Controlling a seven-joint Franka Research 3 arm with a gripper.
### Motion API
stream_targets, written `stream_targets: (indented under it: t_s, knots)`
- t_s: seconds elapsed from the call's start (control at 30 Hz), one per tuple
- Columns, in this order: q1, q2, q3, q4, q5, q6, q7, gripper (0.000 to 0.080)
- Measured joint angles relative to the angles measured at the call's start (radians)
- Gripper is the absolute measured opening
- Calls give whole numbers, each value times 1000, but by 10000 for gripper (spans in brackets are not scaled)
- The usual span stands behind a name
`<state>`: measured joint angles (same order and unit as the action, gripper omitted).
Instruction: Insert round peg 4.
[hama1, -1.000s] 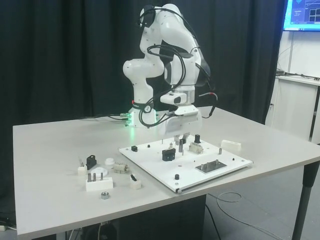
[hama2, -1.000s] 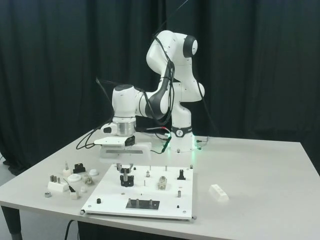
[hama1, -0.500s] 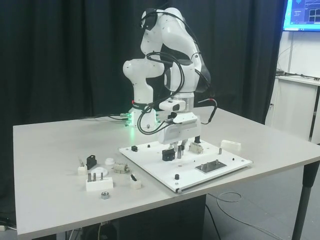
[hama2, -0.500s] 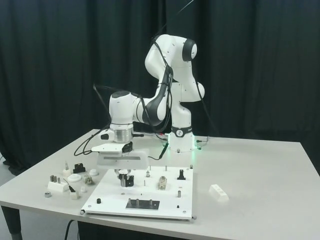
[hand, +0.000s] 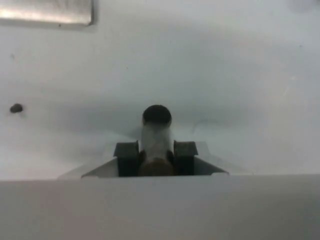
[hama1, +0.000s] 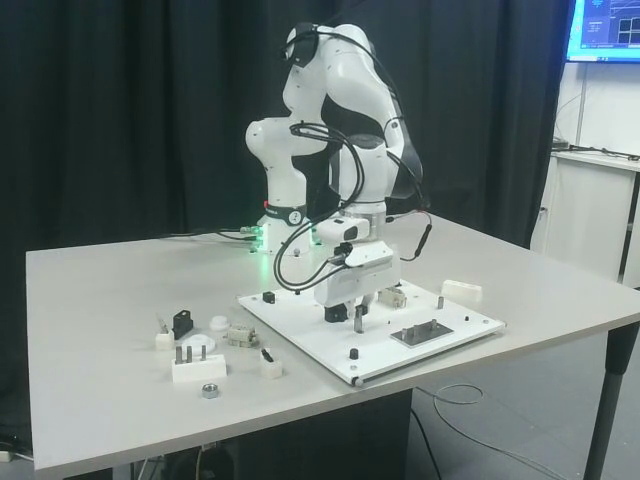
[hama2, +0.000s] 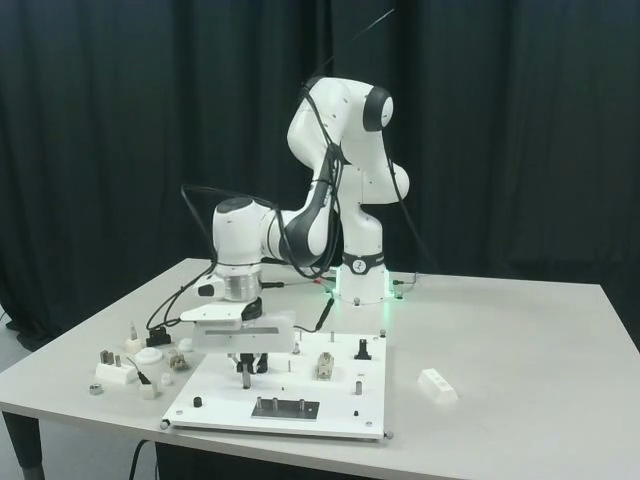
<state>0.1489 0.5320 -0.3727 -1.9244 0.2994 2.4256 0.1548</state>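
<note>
Gripper (hand: 156, 161): fingers closed on the round peg (hand: 156, 142), one black pad (hand: 126, 156) on each side of its shaft, as the wrist view shows. The peg hangs upright from the fingers, its lower end directly at a dark round hole (hand: 157, 115) in the white board (hand: 230, 80); whether the tip has entered the hole cannot be told. In the first room view the gripper (hama1: 357, 312) sits low over the board (hama1: 300, 330), near its middle, with the peg (hama1: 357, 318) pointing down at the surface. The second room view agrees: gripper (hama2: 246, 372) just above the board (hama2: 330, 410), peg (hama2: 246, 379) vertical.

A metal plate (hama1: 428, 333) carrying short pins is fixed on the board, near the gripper. Off the board, on the grey table (hama1: 100, 300), lie a white block with two pegs (hama1: 197, 362), a nut (hama1: 210, 390) and several small parts. A separate white block (hama2: 437, 385) lies on the table, well apart from the board's opposite side
</note>
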Motion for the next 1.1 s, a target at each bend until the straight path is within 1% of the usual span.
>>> stream_targets:
  t_s: [0.37,1.1]
  knots:
    - [-1,3,0,18,9,-36,-22,145]
    - [-5,10,0,24,14,-35,-47,145]
